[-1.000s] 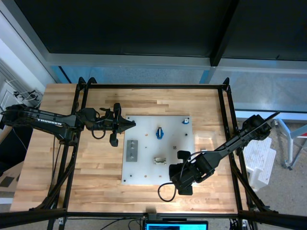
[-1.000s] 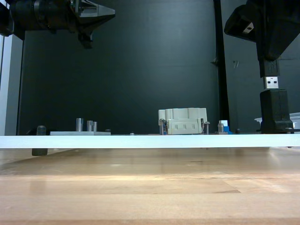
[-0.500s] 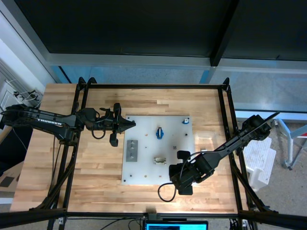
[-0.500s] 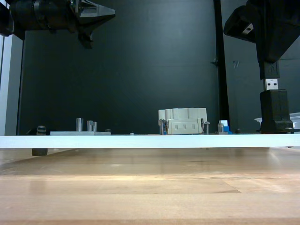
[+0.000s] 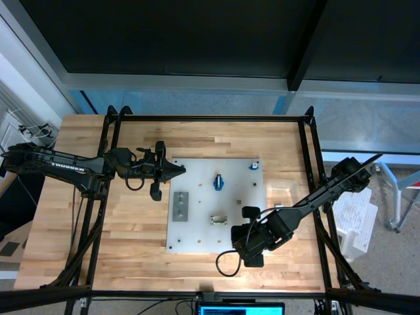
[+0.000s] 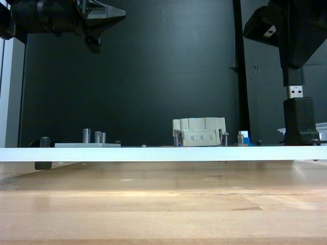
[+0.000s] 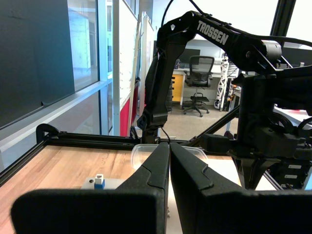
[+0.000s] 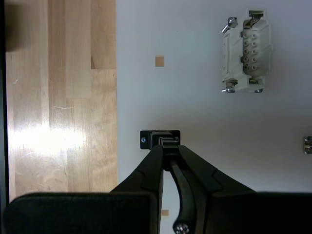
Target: Pick the USB connector and install on taskboard
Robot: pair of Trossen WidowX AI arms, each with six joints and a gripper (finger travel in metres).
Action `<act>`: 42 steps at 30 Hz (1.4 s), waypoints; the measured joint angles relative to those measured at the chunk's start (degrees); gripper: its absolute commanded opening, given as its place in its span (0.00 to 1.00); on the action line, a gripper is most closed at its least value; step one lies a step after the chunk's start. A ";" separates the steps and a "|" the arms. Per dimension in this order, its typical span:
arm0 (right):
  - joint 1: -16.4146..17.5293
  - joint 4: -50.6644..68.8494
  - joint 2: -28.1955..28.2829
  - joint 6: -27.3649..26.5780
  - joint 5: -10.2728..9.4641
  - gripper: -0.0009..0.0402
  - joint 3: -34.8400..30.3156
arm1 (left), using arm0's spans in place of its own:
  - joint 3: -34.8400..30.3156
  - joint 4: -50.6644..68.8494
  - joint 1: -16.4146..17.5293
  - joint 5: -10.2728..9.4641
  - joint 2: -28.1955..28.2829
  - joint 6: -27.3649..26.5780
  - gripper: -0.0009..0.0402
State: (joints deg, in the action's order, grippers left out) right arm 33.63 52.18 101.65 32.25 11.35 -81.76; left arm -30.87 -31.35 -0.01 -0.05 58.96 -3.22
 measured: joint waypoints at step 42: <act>-0.02 1.11 -0.24 -0.87 0.24 0.02 0.00 | 0.00 0.02 0.00 0.00 0.00 -0.02 0.02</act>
State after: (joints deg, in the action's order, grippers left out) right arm 33.61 53.30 101.41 31.38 11.60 -81.76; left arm -30.87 -31.33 -0.01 -0.05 58.96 -3.25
